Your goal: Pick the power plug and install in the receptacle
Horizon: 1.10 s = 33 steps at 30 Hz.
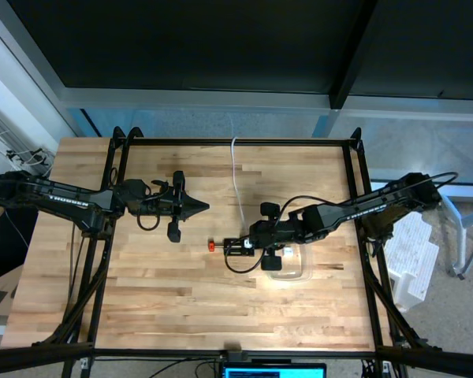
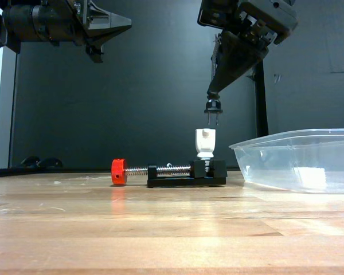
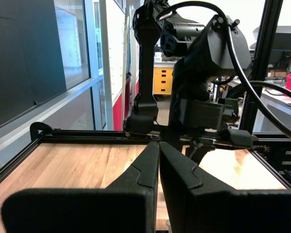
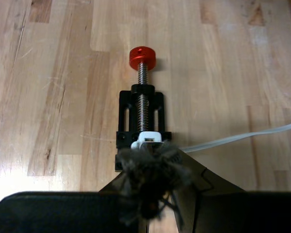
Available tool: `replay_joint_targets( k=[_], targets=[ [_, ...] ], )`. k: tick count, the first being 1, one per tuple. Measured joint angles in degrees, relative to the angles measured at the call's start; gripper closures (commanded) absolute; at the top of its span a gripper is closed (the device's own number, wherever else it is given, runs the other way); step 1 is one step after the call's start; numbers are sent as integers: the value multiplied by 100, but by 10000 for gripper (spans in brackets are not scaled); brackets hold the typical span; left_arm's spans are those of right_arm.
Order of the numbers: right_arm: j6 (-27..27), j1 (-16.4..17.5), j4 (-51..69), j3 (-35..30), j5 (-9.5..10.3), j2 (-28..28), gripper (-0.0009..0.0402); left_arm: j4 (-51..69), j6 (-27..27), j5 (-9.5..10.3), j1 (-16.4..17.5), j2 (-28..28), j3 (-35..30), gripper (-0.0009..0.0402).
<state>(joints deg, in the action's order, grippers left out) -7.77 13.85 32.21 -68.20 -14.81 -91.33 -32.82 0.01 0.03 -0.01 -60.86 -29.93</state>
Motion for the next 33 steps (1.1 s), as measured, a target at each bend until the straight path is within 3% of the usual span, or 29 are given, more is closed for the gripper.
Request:
replay_joint_targets(
  k=[33],
  targets=[
    [83, -28, -299, 35, -2, -105, 393, 0, 0, 0, 0, 0, 0, 393]
  ],
)
